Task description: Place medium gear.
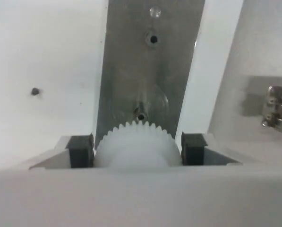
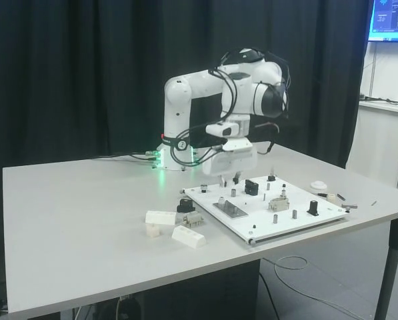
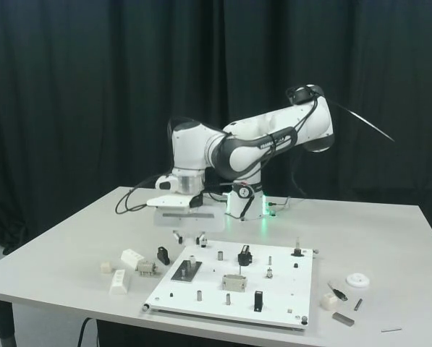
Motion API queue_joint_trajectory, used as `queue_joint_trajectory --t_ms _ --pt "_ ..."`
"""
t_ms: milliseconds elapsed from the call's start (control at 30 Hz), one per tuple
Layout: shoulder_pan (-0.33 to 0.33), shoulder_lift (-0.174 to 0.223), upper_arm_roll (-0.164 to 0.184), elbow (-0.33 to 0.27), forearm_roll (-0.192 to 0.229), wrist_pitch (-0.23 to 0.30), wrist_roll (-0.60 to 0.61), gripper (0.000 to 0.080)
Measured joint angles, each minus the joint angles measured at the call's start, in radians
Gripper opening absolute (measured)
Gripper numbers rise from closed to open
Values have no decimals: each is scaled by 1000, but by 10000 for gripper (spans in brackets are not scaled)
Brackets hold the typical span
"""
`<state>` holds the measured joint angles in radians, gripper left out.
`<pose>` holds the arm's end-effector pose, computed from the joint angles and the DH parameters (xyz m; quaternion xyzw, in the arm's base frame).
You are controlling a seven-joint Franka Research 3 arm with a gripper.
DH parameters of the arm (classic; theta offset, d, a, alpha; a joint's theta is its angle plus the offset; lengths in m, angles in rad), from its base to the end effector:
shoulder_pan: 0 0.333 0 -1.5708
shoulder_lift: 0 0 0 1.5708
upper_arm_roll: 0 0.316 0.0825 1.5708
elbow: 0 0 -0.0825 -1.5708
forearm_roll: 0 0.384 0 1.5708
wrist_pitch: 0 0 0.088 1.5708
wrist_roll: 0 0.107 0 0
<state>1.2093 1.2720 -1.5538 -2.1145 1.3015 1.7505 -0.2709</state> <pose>0.5442 -0.0604 0.2751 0.9542 -0.2990 0.0000 0.0116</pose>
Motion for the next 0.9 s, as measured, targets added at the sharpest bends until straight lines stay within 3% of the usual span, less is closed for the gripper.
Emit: queue_joint_trajectory --t_ms 167,300,633,900 --pt "9 -3 -36 1 -16 -27 4 400" --pt "11 -3 -46 3 -18 -29 4 400" --pt "6 -1 -45 3 -21 -18 4 400" --pt "-22 0 -22 -7 -48 45 -17 400"
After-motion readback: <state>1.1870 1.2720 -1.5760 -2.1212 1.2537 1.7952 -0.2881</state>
